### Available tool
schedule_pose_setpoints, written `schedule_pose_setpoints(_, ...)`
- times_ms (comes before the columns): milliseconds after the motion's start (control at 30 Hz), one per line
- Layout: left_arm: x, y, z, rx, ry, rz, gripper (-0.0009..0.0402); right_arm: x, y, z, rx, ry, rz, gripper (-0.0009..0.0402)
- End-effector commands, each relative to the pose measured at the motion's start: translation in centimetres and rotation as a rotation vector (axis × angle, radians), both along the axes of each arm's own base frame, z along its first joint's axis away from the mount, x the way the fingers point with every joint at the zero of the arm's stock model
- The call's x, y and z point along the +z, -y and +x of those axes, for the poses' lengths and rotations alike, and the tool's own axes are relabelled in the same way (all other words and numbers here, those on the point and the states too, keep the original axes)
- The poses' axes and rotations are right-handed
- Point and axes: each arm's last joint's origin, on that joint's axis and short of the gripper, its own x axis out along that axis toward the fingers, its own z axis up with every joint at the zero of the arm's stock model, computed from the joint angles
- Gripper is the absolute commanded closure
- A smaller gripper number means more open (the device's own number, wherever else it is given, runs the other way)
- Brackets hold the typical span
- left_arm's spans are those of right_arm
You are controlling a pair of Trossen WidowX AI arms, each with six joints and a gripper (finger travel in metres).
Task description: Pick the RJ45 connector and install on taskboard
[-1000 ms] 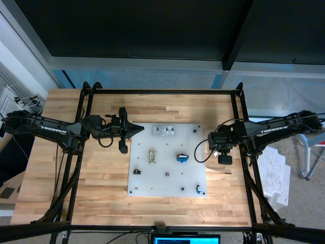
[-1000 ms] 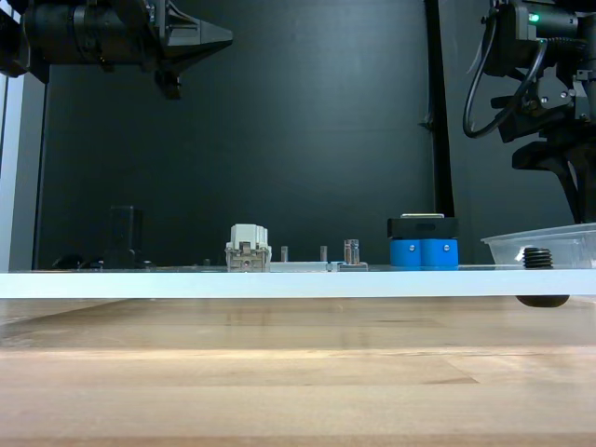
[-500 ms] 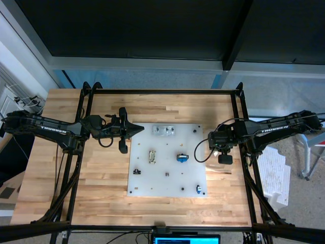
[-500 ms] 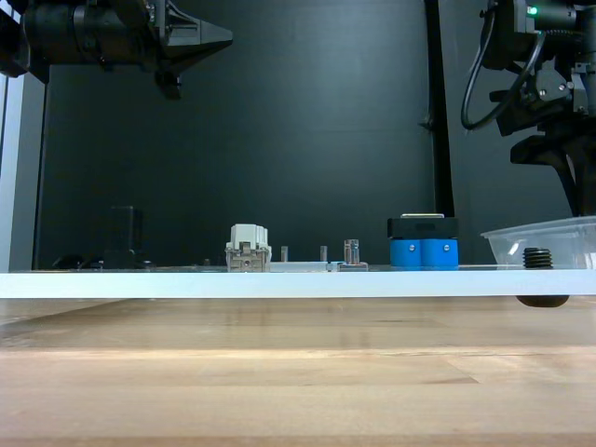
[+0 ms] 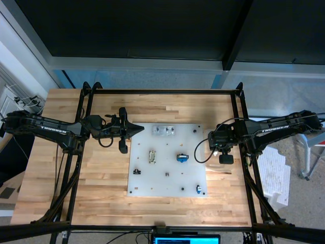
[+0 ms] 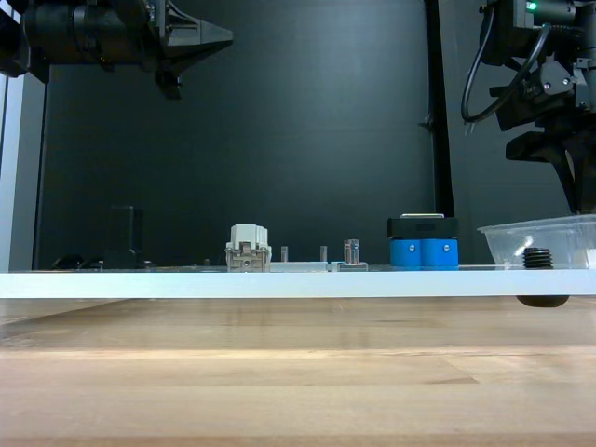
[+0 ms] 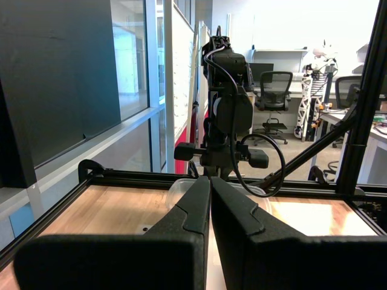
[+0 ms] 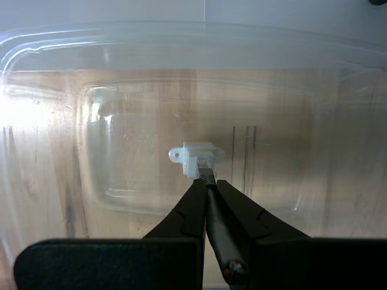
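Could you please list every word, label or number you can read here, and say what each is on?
"TROSSEN": white lettering on the left arm, whose left gripper hangs shut, high by the taskboard's left edge.
"TROSSEN": on the right arm, small, barely legible; its right gripper is shut on the RJ45 connector over the clear tray.
Screen at the near edge: too small to read.

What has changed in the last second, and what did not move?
The right gripper, shut on the cable of the RJ45 connector, has risen slightly above the clear tray, whose rim also shows a little higher in the low view. The left gripper, shut and high over the left edge of the taskboard, did not move.
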Motion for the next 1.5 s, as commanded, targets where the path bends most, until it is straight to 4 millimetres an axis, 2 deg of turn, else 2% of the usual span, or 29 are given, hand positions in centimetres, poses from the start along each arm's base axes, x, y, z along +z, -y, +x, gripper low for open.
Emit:
schedule_pose_setpoints(33,0.0,0.0,0.0,0.0,0.0,0.0,0.0393,-0.1,0.0,0.0,-0.019,0.001,-0.004,0.0393)
schedule_pose_setpoints(433,0.0,0.0,0.0,0.0,0.0,0.0,0.0393,0.2,-0.1,-0.2,-0.028,0.015,0.011,0.0393)
schedule_pose_setpoints(633,0.0,0.0,0.0,0.0,0.001,0.0,0.0393,1.5,-0.6,0.2,-0.054,0.061,0.027,0.0393)
schedule_pose_setpoints(800,0.0,0.0,0.0,0.0,0.001,0.0,0.0393,3.1,-1.6,0.5,-0.029,0.087,0.039,0.0393)
schedule_pose_setpoints(1000,0.0,0.0,0.0,0.0,0.001,0.0,0.0393,4.1,-3.0,0.5,0.01,0.083,0.044,0.0393)
schedule_pose_setpoints(1500,0.0,0.0,0.0,0.0,0.001,0.0,0.0393,5.3,-8.0,2.2,0.049,0.061,0.076,0.0393)
